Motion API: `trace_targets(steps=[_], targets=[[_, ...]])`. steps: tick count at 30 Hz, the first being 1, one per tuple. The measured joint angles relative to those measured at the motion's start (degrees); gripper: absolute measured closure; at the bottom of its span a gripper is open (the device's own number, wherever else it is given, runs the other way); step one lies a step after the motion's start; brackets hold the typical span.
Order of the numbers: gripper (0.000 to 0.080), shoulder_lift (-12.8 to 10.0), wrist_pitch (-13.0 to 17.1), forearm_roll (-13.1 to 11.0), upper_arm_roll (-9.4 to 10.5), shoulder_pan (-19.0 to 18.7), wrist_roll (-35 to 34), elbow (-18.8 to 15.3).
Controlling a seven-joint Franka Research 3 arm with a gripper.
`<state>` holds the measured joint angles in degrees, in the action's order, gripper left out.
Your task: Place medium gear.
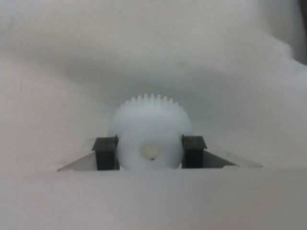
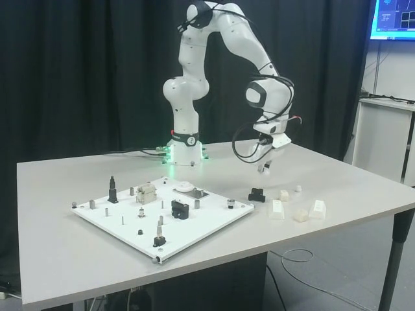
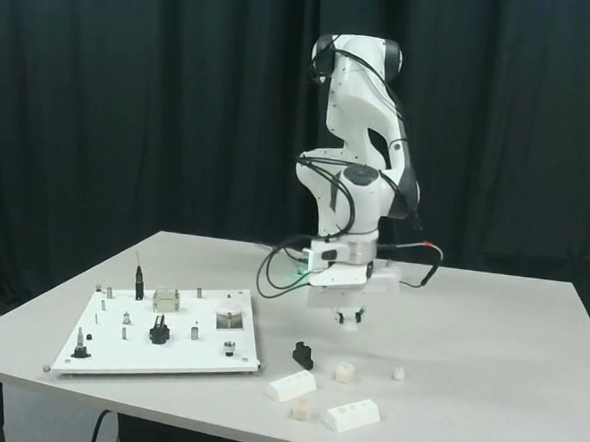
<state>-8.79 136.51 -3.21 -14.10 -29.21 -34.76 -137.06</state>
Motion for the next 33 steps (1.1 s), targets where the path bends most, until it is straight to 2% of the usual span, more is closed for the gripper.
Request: trace_targets(steps=[14,33], targets=[[0.0521,-3.74,4.94,-1.92,3.09,0.01,-0.77,0.52],[0.0521,-7.36,8.15,-1.97,4.25,0.10,-1.60,2.13]])
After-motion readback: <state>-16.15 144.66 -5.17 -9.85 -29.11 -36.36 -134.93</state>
